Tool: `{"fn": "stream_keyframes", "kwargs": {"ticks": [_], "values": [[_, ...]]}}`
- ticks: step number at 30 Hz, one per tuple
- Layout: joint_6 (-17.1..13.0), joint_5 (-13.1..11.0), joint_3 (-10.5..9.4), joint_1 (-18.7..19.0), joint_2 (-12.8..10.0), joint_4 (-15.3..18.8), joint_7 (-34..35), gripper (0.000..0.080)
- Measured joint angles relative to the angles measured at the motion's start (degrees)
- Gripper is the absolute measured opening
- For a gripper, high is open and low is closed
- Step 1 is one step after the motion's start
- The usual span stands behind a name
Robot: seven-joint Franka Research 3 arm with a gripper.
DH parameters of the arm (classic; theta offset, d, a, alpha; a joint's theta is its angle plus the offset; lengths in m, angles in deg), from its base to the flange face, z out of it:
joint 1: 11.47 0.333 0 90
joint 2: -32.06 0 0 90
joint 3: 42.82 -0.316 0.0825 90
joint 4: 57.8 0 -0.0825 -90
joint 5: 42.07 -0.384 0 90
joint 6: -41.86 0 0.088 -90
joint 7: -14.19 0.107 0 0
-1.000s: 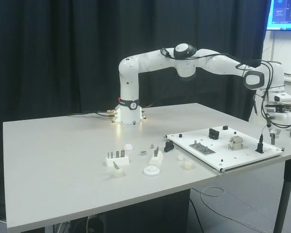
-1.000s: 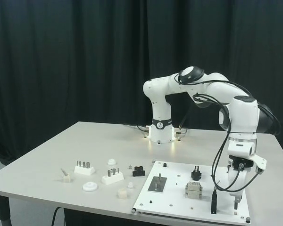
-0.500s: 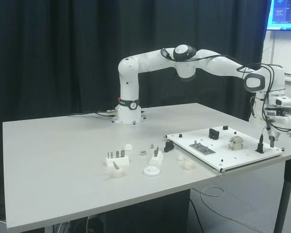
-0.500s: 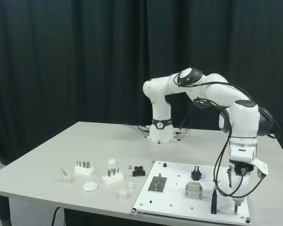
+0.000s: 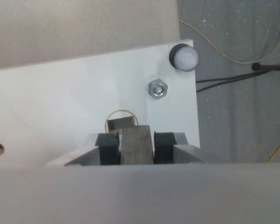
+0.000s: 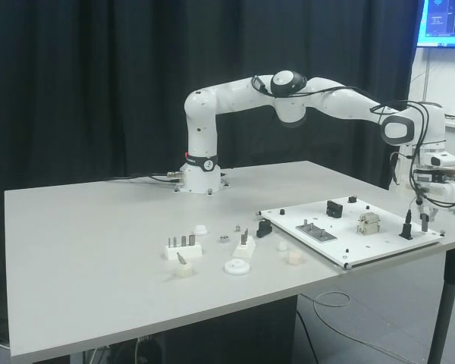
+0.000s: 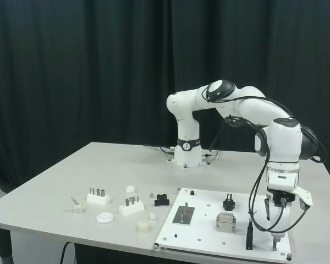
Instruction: Insert square peg 4.
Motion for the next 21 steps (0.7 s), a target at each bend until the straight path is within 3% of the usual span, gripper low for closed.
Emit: {"fn": "stream_keyframes", "kwargs": {"ticks": [21], "values": [[0.00,0.77,-0.54,-0.28,0.00,-0.20,0.00,0.0155]]}}
